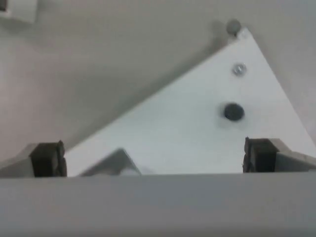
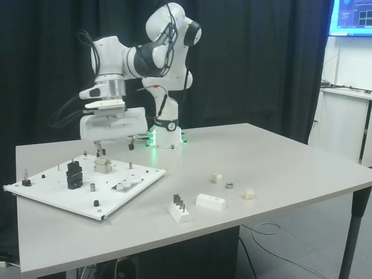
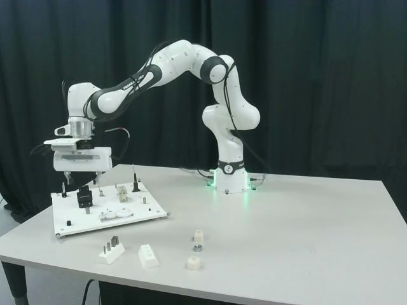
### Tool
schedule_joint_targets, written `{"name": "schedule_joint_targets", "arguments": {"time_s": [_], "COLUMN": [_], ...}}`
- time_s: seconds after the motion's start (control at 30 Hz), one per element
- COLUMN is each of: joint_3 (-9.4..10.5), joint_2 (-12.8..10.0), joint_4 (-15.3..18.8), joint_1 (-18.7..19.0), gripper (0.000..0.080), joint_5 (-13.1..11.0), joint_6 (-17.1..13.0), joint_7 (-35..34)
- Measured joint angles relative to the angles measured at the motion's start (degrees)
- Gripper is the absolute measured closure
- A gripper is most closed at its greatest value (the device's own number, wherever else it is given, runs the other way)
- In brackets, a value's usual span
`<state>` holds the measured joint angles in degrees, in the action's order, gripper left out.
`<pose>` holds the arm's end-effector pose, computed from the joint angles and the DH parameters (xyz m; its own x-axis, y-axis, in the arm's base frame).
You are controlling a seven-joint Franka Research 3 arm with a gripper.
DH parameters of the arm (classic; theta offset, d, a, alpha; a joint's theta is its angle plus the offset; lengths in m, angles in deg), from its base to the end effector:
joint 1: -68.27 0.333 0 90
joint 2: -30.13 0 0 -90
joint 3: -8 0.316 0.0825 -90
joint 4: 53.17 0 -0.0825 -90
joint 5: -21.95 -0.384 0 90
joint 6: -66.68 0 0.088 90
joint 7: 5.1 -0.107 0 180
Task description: Pick square peg 4.
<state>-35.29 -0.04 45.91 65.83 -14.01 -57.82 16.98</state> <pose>0.5177 -0.4183 0.3519 0.7703 -0.6232 0.1352 -0.6061 -0.7814 -0.1486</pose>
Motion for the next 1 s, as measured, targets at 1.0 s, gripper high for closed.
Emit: {"name": "schedule_joint_targets", "arguments": {"time_s": [1.0], "joint_3": [3.2], "joint_2": [-2.86], "joint_4": [-0.71], "joint_1": [5.77], "gripper": [0.0003], "joint_5": [3.44], "joint_6": [1.5], "joint_7": [-3.42]}}
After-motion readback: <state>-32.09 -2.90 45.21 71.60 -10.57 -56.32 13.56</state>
